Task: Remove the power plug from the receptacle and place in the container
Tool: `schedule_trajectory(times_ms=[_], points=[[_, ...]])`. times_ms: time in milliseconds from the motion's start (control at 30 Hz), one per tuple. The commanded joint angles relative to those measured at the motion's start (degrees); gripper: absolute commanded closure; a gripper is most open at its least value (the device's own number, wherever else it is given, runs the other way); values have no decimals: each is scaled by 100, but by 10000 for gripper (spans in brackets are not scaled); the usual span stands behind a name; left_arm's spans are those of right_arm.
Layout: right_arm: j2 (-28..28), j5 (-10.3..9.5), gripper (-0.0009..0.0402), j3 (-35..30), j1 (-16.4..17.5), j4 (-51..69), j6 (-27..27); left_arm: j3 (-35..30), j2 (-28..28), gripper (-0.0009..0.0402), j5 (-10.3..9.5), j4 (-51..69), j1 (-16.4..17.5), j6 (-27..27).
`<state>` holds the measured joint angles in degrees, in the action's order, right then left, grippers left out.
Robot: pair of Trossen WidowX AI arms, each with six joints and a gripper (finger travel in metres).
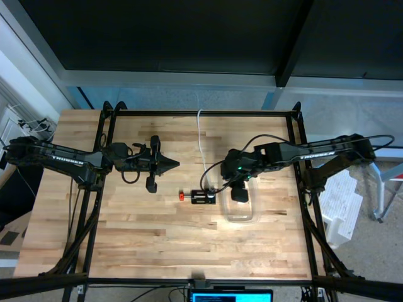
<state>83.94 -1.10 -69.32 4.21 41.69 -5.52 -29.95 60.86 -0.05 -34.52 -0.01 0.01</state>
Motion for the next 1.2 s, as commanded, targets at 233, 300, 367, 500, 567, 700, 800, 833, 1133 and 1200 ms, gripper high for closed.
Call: schedule_trajectory(times_ms=[233, 300, 367, 500, 567, 700, 800, 833, 1133, 1200], points=[[774, 282, 176, -476, 315, 140, -155, 0, 0, 393, 2, -2, 0, 0], [866, 310, 166, -498, 356, 133, -157, 0, 0, 393, 2, 0, 2, 0], [964, 348, 158, -520, 369, 131, -157, 0, 0, 393, 2, 0, 2, 0], [1121, 608, 151, -518, 396, 79, -173, 0, 0, 393, 2, 0, 2, 0], [1161, 608, 150, -518, 407, 44, -184, 0, 0, 393, 2, 0, 0, 0], [1217, 605, 150, -518, 415, -70, -208, 0, 0, 393, 2, 0, 0, 0], [1292, 605, 150, -518, 420, -149, -214, 0, 0, 393, 2, 0, 0, 0], [1292, 605, 150, -518, 420, -188, -216, 0, 0, 393, 2, 0, 0, 0], [1491, 693, 150, -518, 431, -372, -278, 0, 0, 393, 2, 0, 2, 0], [1504, 702, 150, -518, 435, -404, -282, 0, 0, 393, 2, 0, 0, 0]])
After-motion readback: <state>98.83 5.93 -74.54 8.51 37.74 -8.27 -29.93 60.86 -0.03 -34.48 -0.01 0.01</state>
